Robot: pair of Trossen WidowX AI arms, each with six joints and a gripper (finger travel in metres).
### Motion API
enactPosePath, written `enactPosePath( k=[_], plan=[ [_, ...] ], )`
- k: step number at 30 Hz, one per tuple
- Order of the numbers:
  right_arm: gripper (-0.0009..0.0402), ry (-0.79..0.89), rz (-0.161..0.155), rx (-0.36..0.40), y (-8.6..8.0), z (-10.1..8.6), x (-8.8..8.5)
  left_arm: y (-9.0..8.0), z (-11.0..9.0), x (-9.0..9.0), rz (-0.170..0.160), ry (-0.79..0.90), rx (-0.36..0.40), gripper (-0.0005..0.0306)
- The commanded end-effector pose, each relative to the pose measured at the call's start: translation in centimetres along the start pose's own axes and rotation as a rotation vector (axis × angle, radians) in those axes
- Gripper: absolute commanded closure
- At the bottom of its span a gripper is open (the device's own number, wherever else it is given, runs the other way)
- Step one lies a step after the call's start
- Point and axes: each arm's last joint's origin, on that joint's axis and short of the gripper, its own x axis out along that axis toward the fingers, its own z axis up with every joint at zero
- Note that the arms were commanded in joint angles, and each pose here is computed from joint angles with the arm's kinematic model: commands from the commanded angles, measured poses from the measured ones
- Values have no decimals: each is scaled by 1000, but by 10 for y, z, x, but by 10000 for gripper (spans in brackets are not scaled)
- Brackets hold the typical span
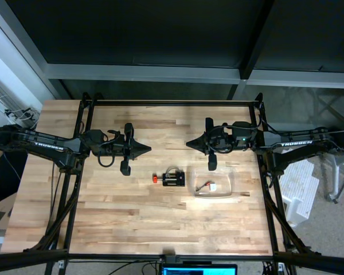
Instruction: Remove the RCA connector from the receptacle and place in the container
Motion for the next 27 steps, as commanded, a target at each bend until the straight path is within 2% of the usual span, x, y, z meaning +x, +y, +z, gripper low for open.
enactPosePath(
  k=[1,5,7,13,27],
  plan=[
    [393,-22,4,0,0,-7,-2,0,0,0,0,-1,0,300],
    [393,-53,-7,4,-1,-16,-4,0,0,0,0,-1,0,300],
    [394,-51,-26,5,-1,-21,-4,0,0,0,0,-1,0,300],
    [393,-49,-18,3,0,-27,-5,0,0,0,0,-1,0,300],
    [393,-70,-13,-4,1,-22,-5,0,0,0,0,-1,0,300]
  ],
)
